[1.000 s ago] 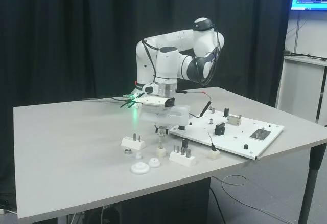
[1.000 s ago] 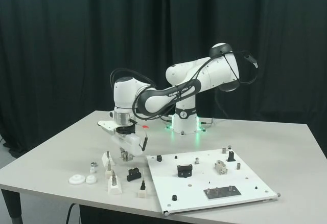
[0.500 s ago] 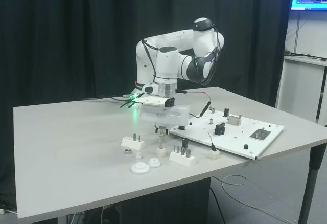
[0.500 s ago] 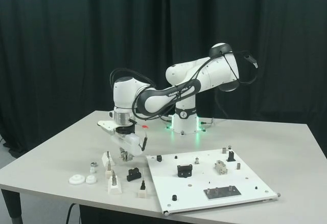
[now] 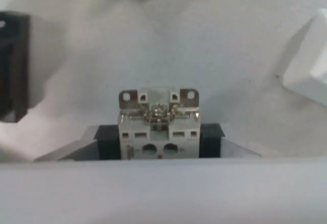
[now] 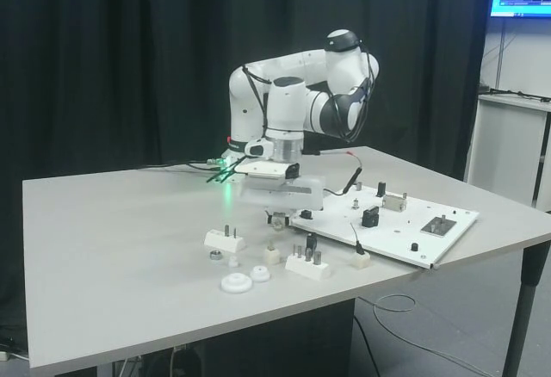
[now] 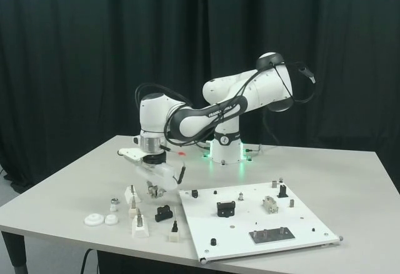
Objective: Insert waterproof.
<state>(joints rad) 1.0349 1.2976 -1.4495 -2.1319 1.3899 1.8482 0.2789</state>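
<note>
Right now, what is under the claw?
Under the claw lies bare grey table, with a white holder just in front. The claw's grip is hidden in the room views.

Two white gears (image 6: 243,280), four white holders (image 6: 224,239), one white board (image 6: 392,219).

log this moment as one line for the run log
arm: over table's near-left parts | gripper: shut on small connector, lifted off table | white board: not reached | step: carry to board
</note>
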